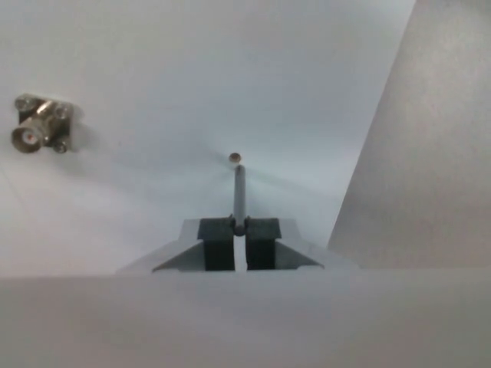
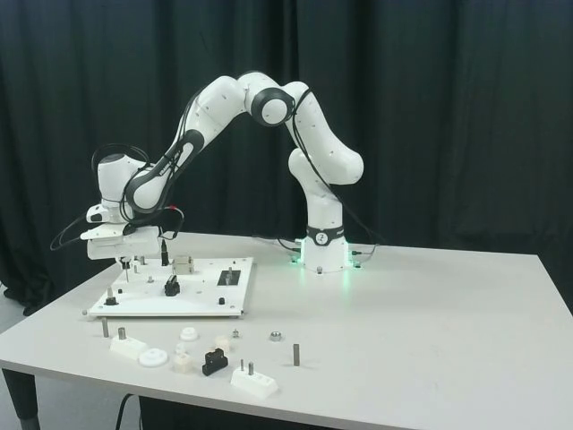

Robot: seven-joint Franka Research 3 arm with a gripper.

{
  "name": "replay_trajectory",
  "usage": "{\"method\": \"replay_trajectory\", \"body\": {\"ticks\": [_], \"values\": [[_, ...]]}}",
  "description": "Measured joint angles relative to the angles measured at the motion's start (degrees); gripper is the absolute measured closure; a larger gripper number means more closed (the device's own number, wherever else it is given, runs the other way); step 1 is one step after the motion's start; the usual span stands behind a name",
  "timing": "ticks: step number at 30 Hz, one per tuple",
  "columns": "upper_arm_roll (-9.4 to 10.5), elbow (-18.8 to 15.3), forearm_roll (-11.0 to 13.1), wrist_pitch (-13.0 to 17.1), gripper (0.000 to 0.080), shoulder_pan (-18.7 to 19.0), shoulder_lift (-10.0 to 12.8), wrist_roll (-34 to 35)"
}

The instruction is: Insert round peg 1.

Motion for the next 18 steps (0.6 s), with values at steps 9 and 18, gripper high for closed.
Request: {"method": "replay_trajectory", "body": {"ticks": [9, 18], "values": [[0.19, 0.02, 0.95, 0.04, 0.0774, 0.13, -0.03, -0.81], [0.29, 0.04, 1.08, 0.12, 0.0774, 0.36, -0.04, -0.82]]}}
